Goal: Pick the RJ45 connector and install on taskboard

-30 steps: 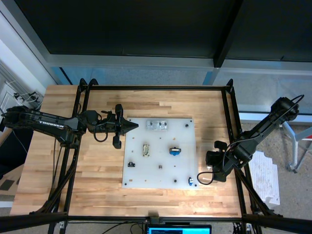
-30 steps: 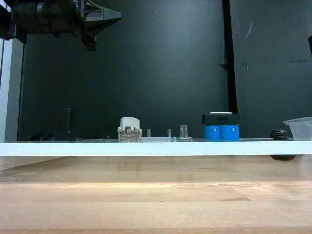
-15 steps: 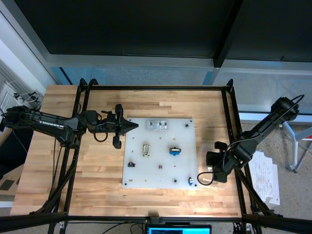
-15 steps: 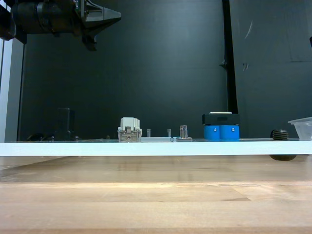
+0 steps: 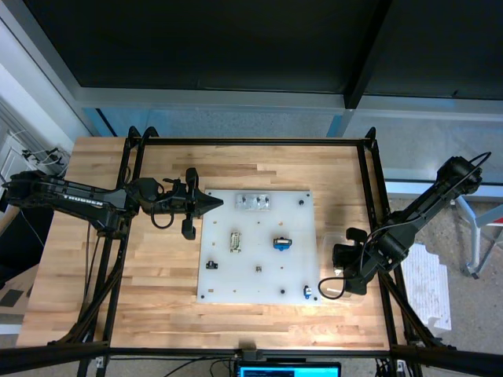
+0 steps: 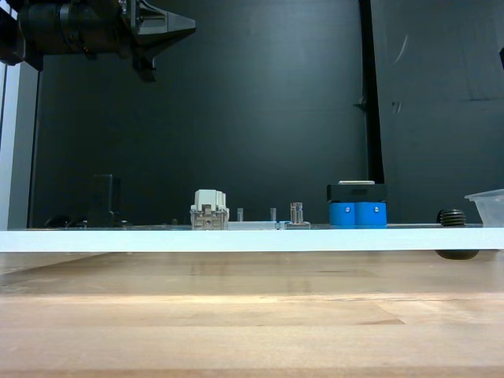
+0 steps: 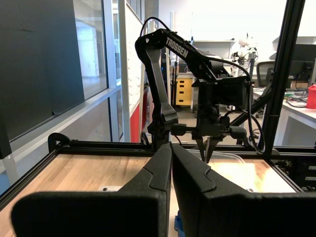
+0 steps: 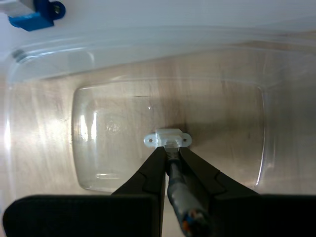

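Note:
The taskboard (image 5: 258, 245) is a white square panel lying mid-table, seen edge-on in the low view (image 6: 236, 239). The RJ45 connector (image 8: 167, 139), a small whitish plug with a grey tail, sits inside the clear plastic tray (image 8: 44, 69). My right gripper (image 8: 170, 159) is shut on that tail just behind the plug. From above, the right gripper (image 5: 338, 272) points down over the tray beside the board's right edge. My left gripper (image 5: 217, 203) hangs shut and empty above the board's left edge, high in the low view (image 6: 189, 30) and shut in the left wrist view (image 7: 171, 147).
The board carries a grey connector block (image 5: 234, 242), a blue and black fitting (image 5: 281, 243), a silver fitting (image 5: 255, 203) and a small blue part (image 5: 308, 294) at its front right corner. The tray's rim (image 6: 487, 203) shows right of the board. A black frame (image 5: 369, 204) rings the table.
In the low view the tray's rim has slid slightly to the right since one second ago. The left arm has not moved.

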You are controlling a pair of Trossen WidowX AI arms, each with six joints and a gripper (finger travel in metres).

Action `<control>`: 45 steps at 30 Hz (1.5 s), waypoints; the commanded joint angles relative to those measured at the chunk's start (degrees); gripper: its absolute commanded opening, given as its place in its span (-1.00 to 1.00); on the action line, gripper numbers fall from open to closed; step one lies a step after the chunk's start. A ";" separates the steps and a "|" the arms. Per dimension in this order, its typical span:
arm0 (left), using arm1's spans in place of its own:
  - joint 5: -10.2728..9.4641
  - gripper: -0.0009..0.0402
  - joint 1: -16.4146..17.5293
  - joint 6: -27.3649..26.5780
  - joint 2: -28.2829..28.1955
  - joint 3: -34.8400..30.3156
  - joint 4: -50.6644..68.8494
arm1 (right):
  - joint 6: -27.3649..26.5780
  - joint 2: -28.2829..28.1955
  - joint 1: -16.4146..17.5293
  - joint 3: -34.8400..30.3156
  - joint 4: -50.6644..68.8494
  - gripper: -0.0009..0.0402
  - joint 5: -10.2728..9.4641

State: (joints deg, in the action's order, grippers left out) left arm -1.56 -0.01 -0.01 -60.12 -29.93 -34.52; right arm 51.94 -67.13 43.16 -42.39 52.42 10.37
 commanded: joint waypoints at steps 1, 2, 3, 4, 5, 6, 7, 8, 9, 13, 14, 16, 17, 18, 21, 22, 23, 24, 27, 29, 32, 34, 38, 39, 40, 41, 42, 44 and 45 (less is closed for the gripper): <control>0.02 -0.96 0.02 0.02 0.00 -0.02 0.00 | 0.00 -0.02 0.11 -1.33 0.20 -0.96 0.07; 0.02 -0.96 0.00 0.00 0.00 -0.02 0.00 | 0.00 -0.02 0.11 -1.86 0.55 -0.96 0.04; 0.02 -0.96 0.00 0.02 0.00 -0.02 0.00 | 0.00 -0.02 0.13 -2.43 1.14 -0.96 0.04; 0.02 -0.96 0.02 0.00 0.02 -0.02 0.00 | 0.00 -0.02 0.13 -3.04 1.64 -0.96 0.04; 0.02 -0.96 0.00 0.00 0.00 -0.02 0.00 | 0.00 -0.02 0.17 -3.67 2.14 -0.96 0.04; 0.02 -0.96 0.00 0.00 0.02 -0.02 0.00 | -0.02 -0.02 0.17 -4.35 2.69 -0.96 0.04; 0.02 -0.96 0.02 0.02 0.00 -0.02 0.00 | -0.02 -0.02 0.20 -5.05 3.26 -0.96 0.04; 0.02 -0.96 0.00 0.00 0.00 -0.02 0.00 | -0.02 -0.02 0.22 -5.86 4.07 -0.96 0.04; 0.02 -0.96 0.00 0.00 0.00 -0.02 0.00 | -0.02 -0.02 0.22 -6.64 4.96 -0.96 0.04; 0.02 -0.96 0.00 0.00 0.00 -0.02 0.00 | -0.02 -0.02 0.24 -9.70 8.15 -0.96 0.07; 0.02 -0.96 0.02 0.02 0.00 -0.02 0.00 | -0.02 -0.02 0.24 -10.34 8.55 -0.96 0.07; 0.02 -0.96 0.00 0.00 0.00 -0.02 0.00 | -0.04 -0.02 0.24 -11.21 9.05 -0.96 0.09; 0.02 -0.96 0.02 0.02 0.00 -0.02 0.00 | -0.04 -0.02 0.24 -11.45 9.18 -0.96 0.09; 0.02 -0.96 0.00 0.02 0.00 -0.02 0.00 | -0.07 -0.02 0.24 -11.54 9.14 -0.96 0.07; 0.02 -0.96 0.02 0.00 0.00 -0.02 0.00 | -0.07 -0.02 0.26 -11.54 9.07 -0.96 0.09; 0.02 -0.96 0.00 0.00 0.00 -0.02 0.00 | -0.07 -0.07 0.26 -11.54 8.94 -0.96 0.07; 0.02 -0.96 0.00 0.00 0.00 -0.02 0.00 | -0.09 -0.11 0.28 -11.54 8.55 -0.96 0.07; 0.02 -0.96 0.02 0.00 0.00 -0.02 0.00 | -0.22 -0.20 0.26 -11.54 7.78 -0.96 0.09; 0.02 -0.96 0.02 0.00 0.00 -0.02 0.00 | -1.11 -1.53 0.24 -11.76 5.53 -0.96 0.13; 0.02 -0.96 0.00 0.02 0.00 -0.02 0.00 | -1.79 -3.04 0.24 -12.55 5.46 -0.96 0.15; 0.02 -0.96 0.00 0.00 0.00 -0.02 0.00 | -2.84 -5.03 0.24 -13.97 5.18 -0.96 0.66; 0.02 -0.96 0.02 0.02 0.00 -0.02 0.00 | -3.39 -6.27 0.24 -15.06 5.09 -0.96 0.68; 0.02 -0.96 0.02 0.02 0.00 -0.02 0.00 | -5.81 -8.81 0.22 -17.57 4.79 -0.96 0.66; 0.02 -0.96 0.02 0.02 0.00 -0.02 0.00 | -6.19 -9.31 0.24 -18.01 4.44 -0.96 0.66; 0.02 -0.96 0.00 0.00 0.00 -0.02 0.00 | -6.43 -9.70 0.22 -18.29 4.02 -0.96 0.66; 0.02 -0.96 0.02 0.00 0.00 -0.02 0.00 | -6.45 -10.21 0.22 -18.56 3.65 -0.96 0.66; 0.02 -0.96 0.02 0.00 0.00 -0.02 0.00 | -6.64 -10.67 0.22 -18.86 3.39 -0.96 0.66; 0.02 -0.96 0.00 0.02 0.00 -0.02 0.00 | -7.43 -12.00 0.15 -19.67 3.34 -0.96 0.66; 0.02 -0.96 0.02 0.00 0.00 -0.02 0.00 | -7.56 -12.68 0.13 -20.17 3.34 -0.96 0.68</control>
State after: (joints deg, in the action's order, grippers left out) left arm -1.56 -0.01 -0.01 -60.12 -29.95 -34.52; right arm 44.62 -78.94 43.33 -61.93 55.79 11.09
